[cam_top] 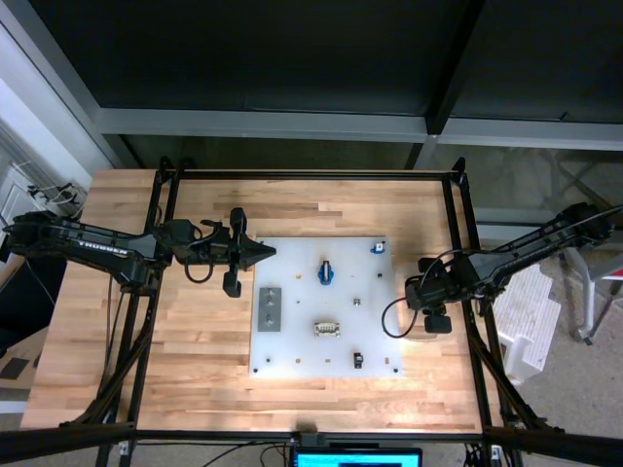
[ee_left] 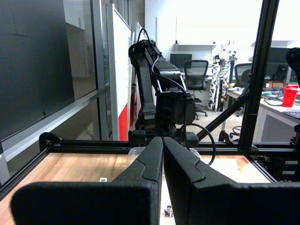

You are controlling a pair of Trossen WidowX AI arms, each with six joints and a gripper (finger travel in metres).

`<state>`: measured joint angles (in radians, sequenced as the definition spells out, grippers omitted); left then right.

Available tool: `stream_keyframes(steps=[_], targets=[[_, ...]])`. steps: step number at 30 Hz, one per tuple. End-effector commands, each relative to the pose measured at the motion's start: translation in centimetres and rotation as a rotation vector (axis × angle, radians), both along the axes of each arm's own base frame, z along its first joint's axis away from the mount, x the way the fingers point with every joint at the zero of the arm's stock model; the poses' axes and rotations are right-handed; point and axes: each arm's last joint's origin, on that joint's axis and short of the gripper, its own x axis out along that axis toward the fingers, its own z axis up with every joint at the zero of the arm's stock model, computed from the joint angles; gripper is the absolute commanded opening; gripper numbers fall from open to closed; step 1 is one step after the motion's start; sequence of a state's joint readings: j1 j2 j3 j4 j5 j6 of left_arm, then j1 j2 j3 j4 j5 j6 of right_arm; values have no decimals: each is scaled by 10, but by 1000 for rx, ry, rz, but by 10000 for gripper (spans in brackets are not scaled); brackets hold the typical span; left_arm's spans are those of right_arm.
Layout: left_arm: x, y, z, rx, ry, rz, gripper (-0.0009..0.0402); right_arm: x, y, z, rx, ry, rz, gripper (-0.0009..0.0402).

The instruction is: Pick the 16mm bar and install on taskboard

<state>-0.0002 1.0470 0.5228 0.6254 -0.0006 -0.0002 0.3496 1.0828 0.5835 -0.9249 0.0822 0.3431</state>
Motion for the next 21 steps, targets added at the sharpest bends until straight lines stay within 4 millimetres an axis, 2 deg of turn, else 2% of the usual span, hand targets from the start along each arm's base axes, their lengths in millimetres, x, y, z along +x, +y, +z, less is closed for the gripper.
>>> stream_keyframes(steps=[1, 7, 17, 21], targets=[[0, 0, 0, 0, 0, 0, 0, 0, 0, 0, 0, 1, 2, 104], [0, 0, 0, 0, 0, 0, 0, 0, 0, 0, 0, 2, 3, 74], [0, 0, 0, 0, 0, 0, 0, 0, 0, 1, 3, 1, 6, -1], [0, 0, 0, 0, 0, 0, 0, 1, 1, 4, 4, -5, 13, 6]])
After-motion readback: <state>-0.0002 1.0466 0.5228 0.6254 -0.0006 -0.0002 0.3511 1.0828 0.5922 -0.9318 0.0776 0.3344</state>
